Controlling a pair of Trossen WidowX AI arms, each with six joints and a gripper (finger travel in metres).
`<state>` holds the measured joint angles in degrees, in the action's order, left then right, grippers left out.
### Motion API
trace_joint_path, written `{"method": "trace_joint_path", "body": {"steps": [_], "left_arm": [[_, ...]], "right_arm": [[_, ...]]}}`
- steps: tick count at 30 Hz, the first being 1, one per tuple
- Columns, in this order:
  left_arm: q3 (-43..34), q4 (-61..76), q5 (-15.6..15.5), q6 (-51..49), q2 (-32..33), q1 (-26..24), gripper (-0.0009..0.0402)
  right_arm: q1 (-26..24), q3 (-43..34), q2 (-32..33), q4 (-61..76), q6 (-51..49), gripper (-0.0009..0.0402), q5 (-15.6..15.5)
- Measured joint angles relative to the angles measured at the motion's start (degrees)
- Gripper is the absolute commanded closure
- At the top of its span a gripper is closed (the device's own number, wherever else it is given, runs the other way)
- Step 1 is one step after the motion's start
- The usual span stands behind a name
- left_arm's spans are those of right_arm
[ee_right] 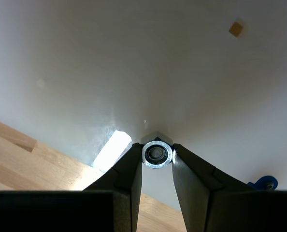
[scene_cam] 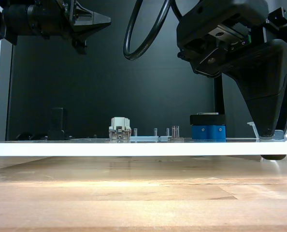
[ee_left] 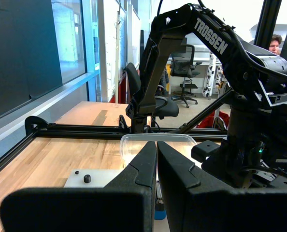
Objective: Unfasten the M12 nut and place it in the container
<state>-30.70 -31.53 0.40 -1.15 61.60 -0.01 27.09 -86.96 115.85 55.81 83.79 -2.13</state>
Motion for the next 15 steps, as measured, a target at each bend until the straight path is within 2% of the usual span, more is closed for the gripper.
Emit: {"method": "trace_joint_path", "body": {"steps": [11, 15], "left_arm": [[0.0, 0.0, 0.0, 0.0, 0.0, 0.0, 0.0393], [0.0, 0.0, 0.0, 0.0, 0.0, 0.0, 0.0393]], "right_arm": [[0.0, 1.6, -0.2, -2.2, -4.2, 0.0346, 0.0], [0.0, 2.0, -0.2, -3.1, -10.1, 0.0346, 0.1]]}}
